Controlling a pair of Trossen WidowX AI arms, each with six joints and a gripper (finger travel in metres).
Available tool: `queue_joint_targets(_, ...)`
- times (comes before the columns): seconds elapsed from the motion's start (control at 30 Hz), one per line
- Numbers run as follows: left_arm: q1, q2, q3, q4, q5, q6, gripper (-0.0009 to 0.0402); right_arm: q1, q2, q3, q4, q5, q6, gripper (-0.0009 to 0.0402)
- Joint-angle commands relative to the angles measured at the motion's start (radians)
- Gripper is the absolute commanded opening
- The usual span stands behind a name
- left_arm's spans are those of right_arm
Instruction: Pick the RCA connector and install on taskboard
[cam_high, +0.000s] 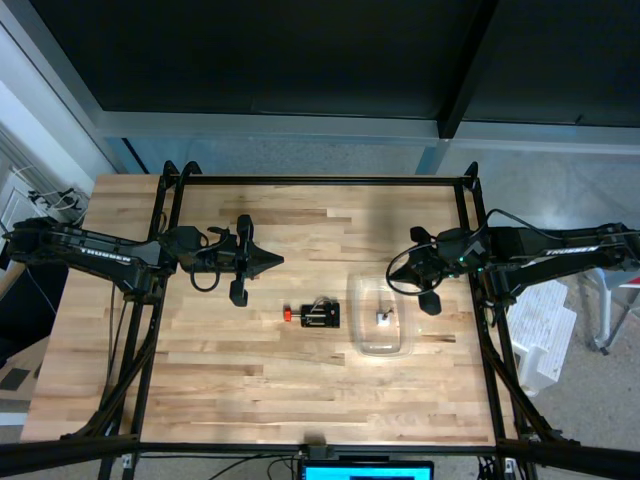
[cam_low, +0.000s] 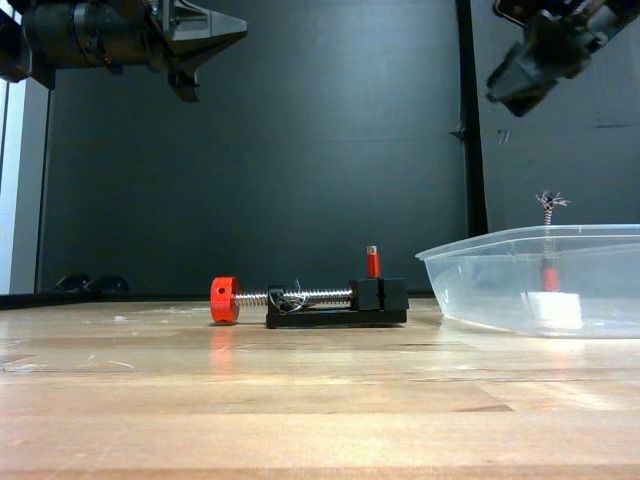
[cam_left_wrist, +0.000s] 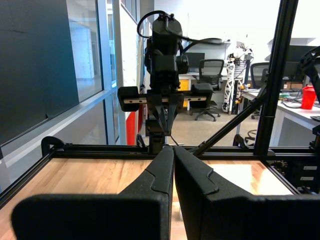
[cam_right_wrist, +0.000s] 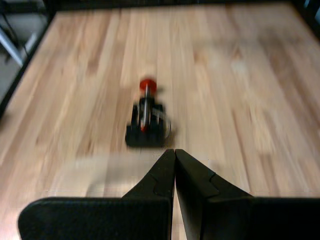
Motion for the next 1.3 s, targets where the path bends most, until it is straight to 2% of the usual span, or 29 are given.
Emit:
queue_joint_targets(0.03, 0.000, 0.000, 0.000, 0.000, 0.000, 0.000, 0.0000, 0.031, 0.000, 0.028, -0.116, 0.024, 0.025, 0.0000)
queue_joint_targets(0.1, 0.000, 0.000, 0.000, 0.000, 0.000, 0.000, 0.0000, 0.055, 0.000, 0.042, -0.177, 0.043, 0.049, 0.0000)
queue_joint_targets(0.33, 0.000, 0.000, 0.000, 0.000, 0.000, 0.000, 0.0000, 0.144, 0.003, 0.067, -0.323, 0.075, 0.138, 0.0000)
queue_joint_targets(0.4, 0.000, 0.000, 0.000, 0.000, 0.000, 0.000, 0.0000, 0.159, 0.006, 0.068, -0.352, 0.095, 0.158, 0.0000)
queue_joint_targets(0.73, 0.000, 0.000, 0.000, 0.000, 0.000, 0.000, 0.0000, 0.183, 0.022, 0.065, -0.376, 0.095, 0.219, 0.0000)
queue_joint_targets(1.0, 0.000, 0.000, 0.000, 0.000, 0.000, 0.000, 0.0000, 0.202, 0.143, 0.064, -0.368, 0.099, 0.219, 0.0005)
queue_joint_targets(1.3, 0.000, 0.000, 0.000, 0.000, 0.000, 0.000, 0.0000, 0.225, 0.215, 0.028, -0.283, 0.095, 0.224, 0.0077)
